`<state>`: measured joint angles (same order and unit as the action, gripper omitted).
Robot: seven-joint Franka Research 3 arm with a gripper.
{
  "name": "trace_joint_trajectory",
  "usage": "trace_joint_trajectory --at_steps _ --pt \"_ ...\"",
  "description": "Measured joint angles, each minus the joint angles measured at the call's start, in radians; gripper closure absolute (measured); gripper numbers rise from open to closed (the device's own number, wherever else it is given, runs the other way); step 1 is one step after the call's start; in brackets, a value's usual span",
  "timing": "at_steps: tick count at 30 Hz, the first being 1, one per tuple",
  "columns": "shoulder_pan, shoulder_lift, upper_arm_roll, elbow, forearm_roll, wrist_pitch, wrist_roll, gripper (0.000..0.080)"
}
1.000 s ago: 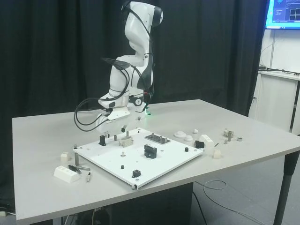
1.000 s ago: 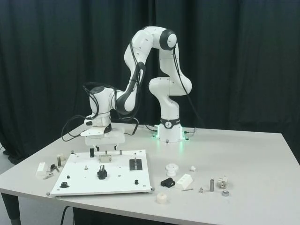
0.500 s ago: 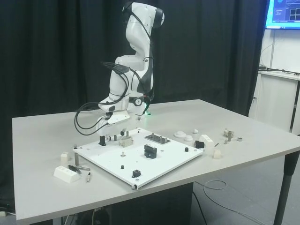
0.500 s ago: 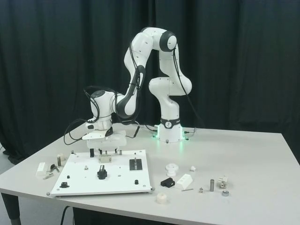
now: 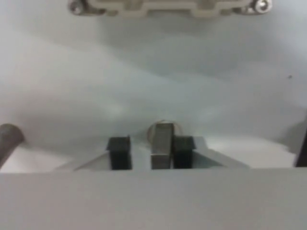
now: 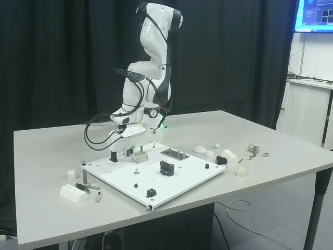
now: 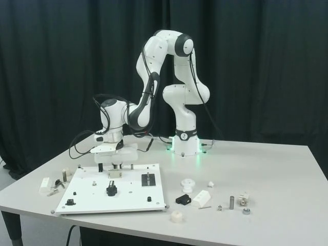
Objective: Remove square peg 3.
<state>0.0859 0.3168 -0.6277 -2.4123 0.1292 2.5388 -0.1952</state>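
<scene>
In the wrist view a grey square peg [image 5: 162, 142] stands upright in the white board [image 5: 144, 86]. My gripper [image 5: 151, 153] is open and straddles the peg, which sits close against one black fingertip [image 5: 183, 152] and apart from the other. In the room views the gripper [image 6: 125, 148] [image 7: 114, 162] hangs low over the back edge of the white board [image 6: 182, 179] [image 7: 133, 202], and the hand hides the peg there.
A black peg [image 6: 113, 155] [image 7: 100, 166] stands just beside the gripper, and a grey connector block [image 6: 139, 156] [image 7: 114, 174] lies in front of it. A black knob [image 6: 166, 168] sits mid-board. Loose white and black parts [image 7: 187, 184] lie right of the board, and a white block [image 6: 73, 192] lies left of it.
The gripper has come down from above the board's back edge to just over it, and now stands around the square peg.
</scene>
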Motion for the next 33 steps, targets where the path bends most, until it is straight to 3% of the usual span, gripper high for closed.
trace_joint_trajectory --at_steps 1,6,7,33 --pt "-0.001 0.001 -0.001 0.000 0.000 0.006 -0.003 0.0654" --pt "-0.001 0.005 -0.004 -0.001 0.000 0.022 -0.024 0.0654" --pt "-0.001 0.005 -0.004 -0.001 0.000 0.023 -0.025 0.0726" --pt "-0.001 -0.017 -0.015 -0.005 -0.001 0.007 -0.026 0.0727"
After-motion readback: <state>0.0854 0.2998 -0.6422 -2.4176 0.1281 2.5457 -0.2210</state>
